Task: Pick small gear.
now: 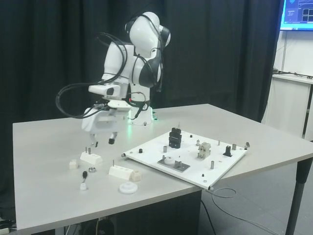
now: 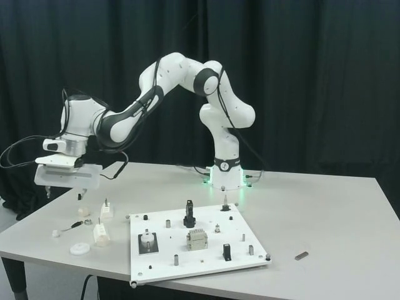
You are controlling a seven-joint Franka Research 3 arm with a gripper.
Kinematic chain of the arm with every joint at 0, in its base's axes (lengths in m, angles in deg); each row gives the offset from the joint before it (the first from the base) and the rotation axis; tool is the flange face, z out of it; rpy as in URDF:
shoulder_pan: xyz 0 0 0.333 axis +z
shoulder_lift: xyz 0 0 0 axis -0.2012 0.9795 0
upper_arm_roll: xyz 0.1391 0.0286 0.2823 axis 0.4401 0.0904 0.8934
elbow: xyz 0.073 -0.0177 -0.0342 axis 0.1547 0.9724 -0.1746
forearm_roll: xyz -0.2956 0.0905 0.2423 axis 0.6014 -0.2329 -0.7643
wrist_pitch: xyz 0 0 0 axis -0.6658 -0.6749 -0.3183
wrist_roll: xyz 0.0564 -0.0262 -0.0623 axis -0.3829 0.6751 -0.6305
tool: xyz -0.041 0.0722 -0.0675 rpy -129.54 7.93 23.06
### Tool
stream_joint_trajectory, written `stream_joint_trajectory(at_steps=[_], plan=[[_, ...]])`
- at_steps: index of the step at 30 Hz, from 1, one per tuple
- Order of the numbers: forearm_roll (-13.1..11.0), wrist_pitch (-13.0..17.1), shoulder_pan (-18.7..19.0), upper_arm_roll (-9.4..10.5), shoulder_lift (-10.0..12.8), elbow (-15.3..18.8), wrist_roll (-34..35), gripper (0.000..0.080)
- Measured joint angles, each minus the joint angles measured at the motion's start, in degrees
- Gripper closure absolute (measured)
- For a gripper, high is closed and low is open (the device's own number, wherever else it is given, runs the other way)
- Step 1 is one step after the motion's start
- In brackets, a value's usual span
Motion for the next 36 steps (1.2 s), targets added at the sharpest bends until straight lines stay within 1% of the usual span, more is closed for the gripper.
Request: stream_joint_trajectory(at_steps=[9, 19, 28, 36], plan=[[-0.6, -3.3, -4.0, 1.71, 4.8, -7.2, -5.0, 0.0003], [-2.5, -7.2, -6.6, 1.84, 9.8, -14.1, -7.4, 0.0003], [-3.4, -9.6, -8.4, 1.86, 13.6, -18.6, -7.9, 0.0003], [-5.3, -11.3, -9.5, 1.86, 16.3, -21.3, -7.9, 0.0003]])
